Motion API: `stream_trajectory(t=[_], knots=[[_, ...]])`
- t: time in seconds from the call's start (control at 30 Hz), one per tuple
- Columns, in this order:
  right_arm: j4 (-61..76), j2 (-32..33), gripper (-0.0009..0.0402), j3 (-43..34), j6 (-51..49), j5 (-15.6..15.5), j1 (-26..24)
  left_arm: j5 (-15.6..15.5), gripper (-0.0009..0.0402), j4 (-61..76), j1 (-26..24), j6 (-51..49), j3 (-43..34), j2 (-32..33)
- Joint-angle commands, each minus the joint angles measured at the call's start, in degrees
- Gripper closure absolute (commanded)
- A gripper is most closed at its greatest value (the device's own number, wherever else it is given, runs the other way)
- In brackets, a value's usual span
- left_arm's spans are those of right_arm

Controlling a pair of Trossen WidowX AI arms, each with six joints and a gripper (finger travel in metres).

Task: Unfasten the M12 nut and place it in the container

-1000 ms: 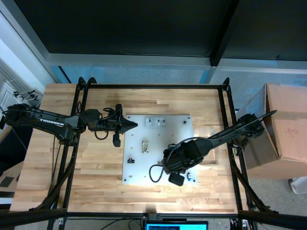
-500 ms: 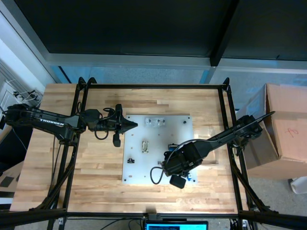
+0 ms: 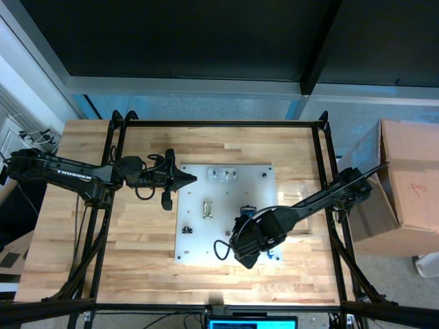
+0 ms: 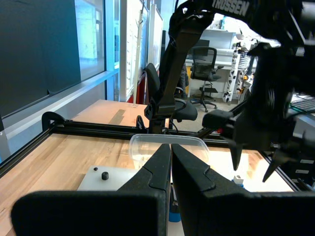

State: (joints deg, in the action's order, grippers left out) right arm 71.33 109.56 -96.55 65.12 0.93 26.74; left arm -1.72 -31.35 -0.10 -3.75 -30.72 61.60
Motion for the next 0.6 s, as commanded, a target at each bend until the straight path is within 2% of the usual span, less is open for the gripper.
stream_trajectory(t=[0.03, 0.6], knots=[[-1.3, 1.6, 0.015, 0.0, -1.1, -0.7, 0.0, 0.0, 0.0393, 0.0, 0.0, 0.0, 0.0, 0.0], [-6.4, 9.1, 0.0142, 0.3, -1.3, -1.1, 0.3, 0.0, 0.0393, 0.0, 0.0, 0.0, 0.0, 0.0]])
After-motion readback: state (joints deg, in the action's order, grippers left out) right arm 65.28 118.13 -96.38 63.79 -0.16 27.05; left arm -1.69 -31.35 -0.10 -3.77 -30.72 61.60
